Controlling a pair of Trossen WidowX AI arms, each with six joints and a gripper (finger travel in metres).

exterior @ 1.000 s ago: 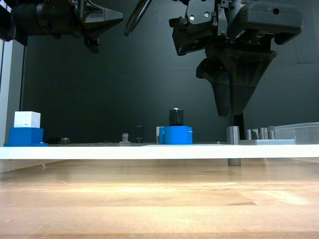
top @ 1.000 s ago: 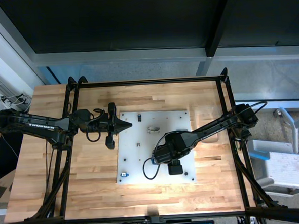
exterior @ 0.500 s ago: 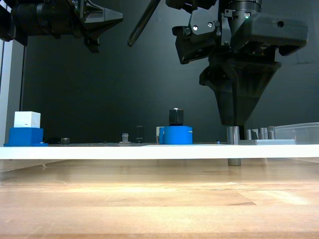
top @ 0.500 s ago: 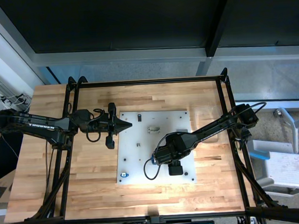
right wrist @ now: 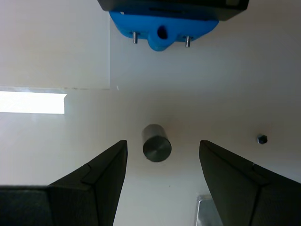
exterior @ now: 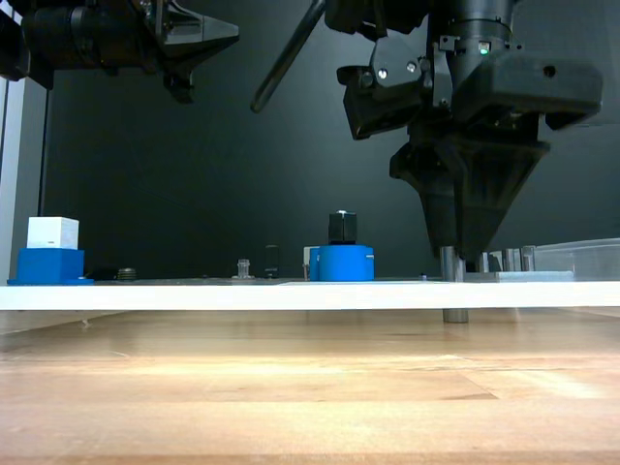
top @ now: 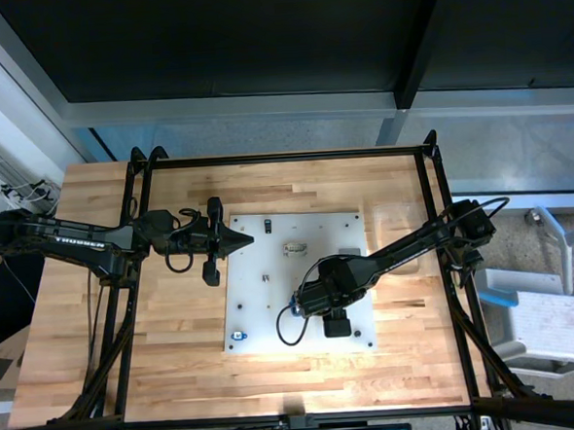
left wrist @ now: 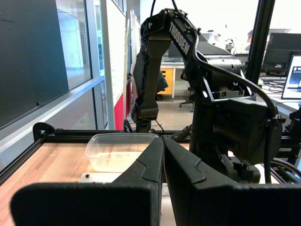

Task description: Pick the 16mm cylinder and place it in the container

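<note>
The 16mm cylinder (right wrist: pixel 156 143) is a short silvery peg standing upright in the white board; its lower end pokes out below the board's edge (exterior: pixel 452 264). My right gripper (right wrist: pixel 162 142) hangs straight above it, open, with one finger on each side of the peg and not touching it. In the low view the right gripper's tips (exterior: pixel 462 254) reach down to the peg's top. From above, the right gripper (top: pixel 308 298) hides the peg. The clear container (top: pixel 387 230) (exterior: pixel 579 254) (left wrist: pixel 120 149) sits beyond the board's right edge. My left gripper (top: pixel 245 240) (left wrist: pixel 163 141) is parked, shut and empty, over the board's left edge.
The white board (top: pixel 264 314) carries a blue upright part with a black knob (exterior: pixel 341 254), a blue base with a white cube (exterior: pixel 50 254), a grey metal block (top: pixel 349 252) and a few more short pegs (exterior: pixel 511 259). A black frame rail (top: pixel 444 235) runs right of the container.
My right gripper has come down from above the peg until its tips are level with the peg's top. The left arm has stayed still.
</note>
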